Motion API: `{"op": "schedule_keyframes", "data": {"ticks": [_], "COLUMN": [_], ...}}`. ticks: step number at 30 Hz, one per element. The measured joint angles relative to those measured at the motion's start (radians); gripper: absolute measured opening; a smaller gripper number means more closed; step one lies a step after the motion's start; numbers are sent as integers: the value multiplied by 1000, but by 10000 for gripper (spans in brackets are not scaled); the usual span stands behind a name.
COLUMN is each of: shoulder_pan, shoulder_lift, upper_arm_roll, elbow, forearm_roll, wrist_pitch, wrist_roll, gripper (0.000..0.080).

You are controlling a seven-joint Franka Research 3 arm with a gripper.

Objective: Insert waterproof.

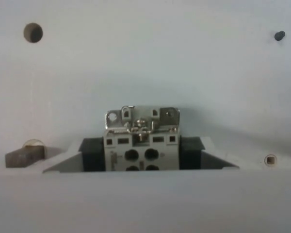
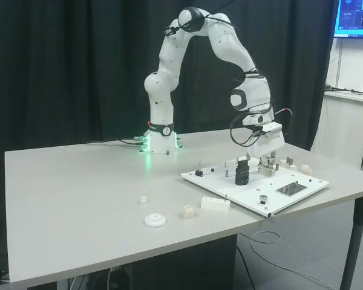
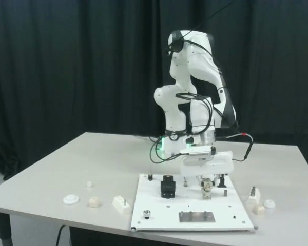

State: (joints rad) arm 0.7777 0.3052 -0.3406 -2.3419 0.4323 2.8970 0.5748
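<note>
Waterproof connector is the little white and metal plug part showing between the fingers in the wrist view, and it is sitting right at the tip of the gripper. Going from big to small, the grey table is holding everything up, and the white arm is bending over from its base with the green light. The arm is reaching down to the white board lying on the table. A black block is standing on the board just beside the gripper, and a flat grey plate is lying nearer the board's front edge. Off the board, a few small white parts are resting on the table, well apart from the arm. The jaws are looking closed around the connector, holding it by its two sides with black pads. The connector is hanging straight under the gripper, with its long side pointing down at the board, and its round holes are facing the wrist camera. It is hard to tell if the bottom of it is touching the board yet. The next move probably needs a straight push down, so the connector has to be lined up right over its slot and not tipping to one side.
</note>
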Motion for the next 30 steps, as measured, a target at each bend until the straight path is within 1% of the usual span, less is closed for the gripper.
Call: {"op": "schedule_keyframes", "data": {"ticks": [7, 20, 30], "shoulder_pan": [0, -4, -10], "shoulder_lift": [0, 6, 10], "upper_arm_roll": [1, -6, -7], "elbow": [2, 29, 39], "forearm_roll": [0, -1, -11], "wrist_pitch": [-6, -61, -75], "wrist_roll": [2, 2, 2], "gripper": [321, 321, 321]}}
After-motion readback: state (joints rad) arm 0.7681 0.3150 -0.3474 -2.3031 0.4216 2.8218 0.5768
